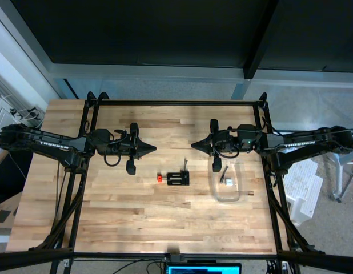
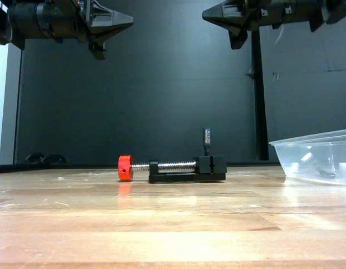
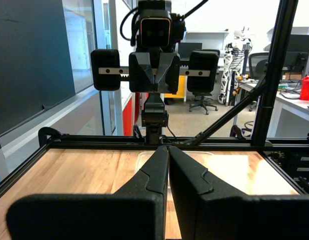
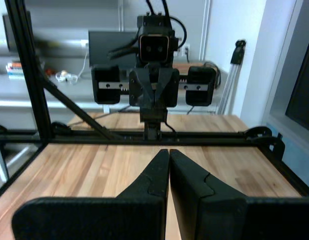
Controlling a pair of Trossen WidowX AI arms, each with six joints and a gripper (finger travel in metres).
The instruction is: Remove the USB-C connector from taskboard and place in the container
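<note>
As the USB-C connector (image 1: 224, 173) is lying in the container (image 1: 227, 199), seemingly finishing the task, the left gripper (image 1: 152, 149) and right gripper (image 1: 195, 145) are hovering closed and empty above the bench (image 1: 119, 200).

Satin wood bench (image 1: 108, 217); clear glossy plastic container (image 2: 307, 159); matt black taskboard (image 1: 177, 178), bright metal screw (image 2: 172, 166); left end effector (image 1: 155, 149), right end effector (image 1: 192, 145) aloft, matt black.

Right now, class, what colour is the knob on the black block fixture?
Orange-red knob, best in the low view; left claw and right claw hang shut overhead.

Two arms (image 1: 48, 142) (image 1: 305, 142), one taskboard (image 1: 177, 178), one container (image 1: 237, 192), one USB-C connector (image 1: 224, 172).
</note>
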